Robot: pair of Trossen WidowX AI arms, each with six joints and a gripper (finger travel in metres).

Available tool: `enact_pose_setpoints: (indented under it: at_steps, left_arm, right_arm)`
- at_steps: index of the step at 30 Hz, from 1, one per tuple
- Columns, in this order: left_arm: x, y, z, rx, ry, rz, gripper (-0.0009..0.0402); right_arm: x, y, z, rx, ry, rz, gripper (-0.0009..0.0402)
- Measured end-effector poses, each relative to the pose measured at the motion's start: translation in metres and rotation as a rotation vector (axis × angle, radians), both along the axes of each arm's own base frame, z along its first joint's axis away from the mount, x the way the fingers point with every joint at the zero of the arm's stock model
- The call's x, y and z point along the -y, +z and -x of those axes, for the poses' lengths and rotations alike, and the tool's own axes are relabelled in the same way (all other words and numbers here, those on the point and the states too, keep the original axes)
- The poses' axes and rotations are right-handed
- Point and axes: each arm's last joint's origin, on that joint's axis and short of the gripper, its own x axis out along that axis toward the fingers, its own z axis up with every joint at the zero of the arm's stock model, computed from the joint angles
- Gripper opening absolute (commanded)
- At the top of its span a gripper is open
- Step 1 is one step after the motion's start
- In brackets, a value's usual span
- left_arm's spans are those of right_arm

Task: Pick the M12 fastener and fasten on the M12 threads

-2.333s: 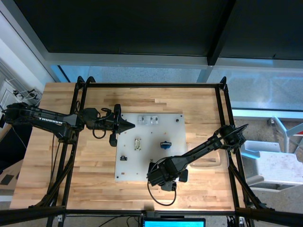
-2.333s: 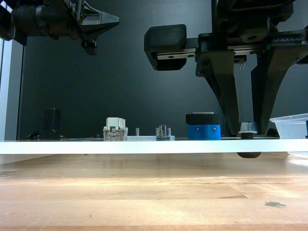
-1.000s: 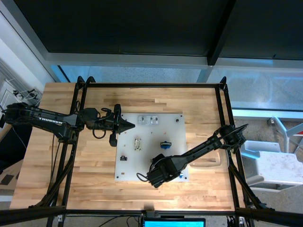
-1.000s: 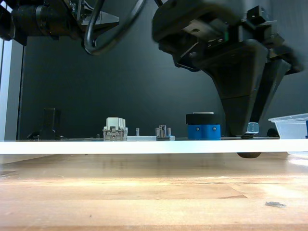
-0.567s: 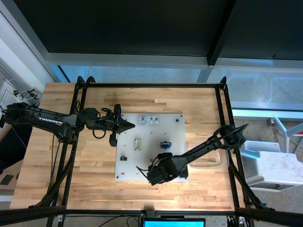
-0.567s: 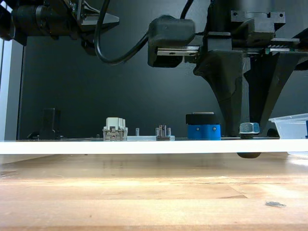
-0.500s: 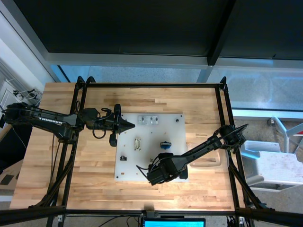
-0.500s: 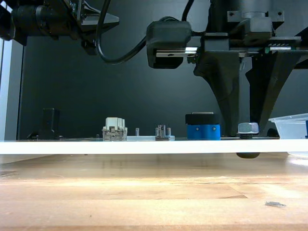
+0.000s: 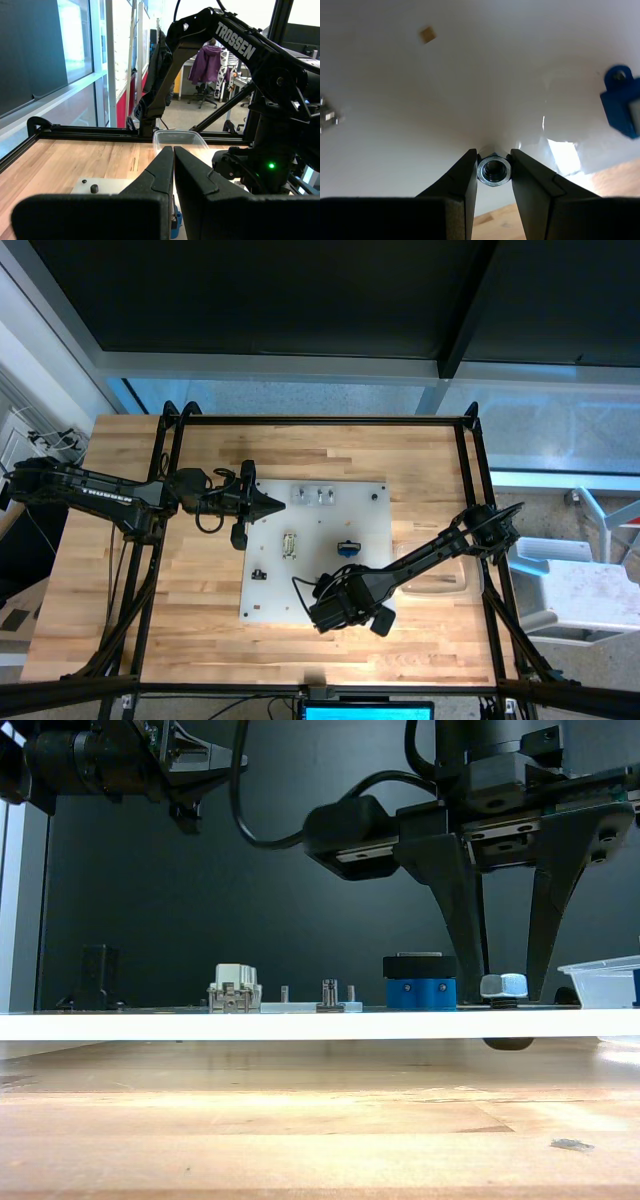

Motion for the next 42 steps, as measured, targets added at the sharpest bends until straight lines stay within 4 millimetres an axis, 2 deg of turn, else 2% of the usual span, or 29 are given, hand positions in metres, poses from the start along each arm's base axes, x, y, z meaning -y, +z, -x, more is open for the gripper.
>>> enact_pose_setpoints:
  at_steps: [6, 19, 42]
  left_arm:
    - [0.0000, 0.0000, 0.0000, 0.000, 0.000, 0.000, 0.0000]
    - [0.0000, 0.0000, 0.0000, 0.000, 0.000, 0.000, 0.0000]
    - [0.0000, 0.0000, 0.0000, 0.000, 0.000, 0.000, 0.0000]
  right_arm:
    - [0.0013, -0.0003, 0.0025, -0.027, -0.224, 0.000, 0.0018]
    - [0.0017, -0.0003, 0.0033, -0.034, -0.563, -0.016, 0.0018]
    - [0.0004, -0.0006, -0.0001, -0.006, -0.559, -0.043, 0.0018]
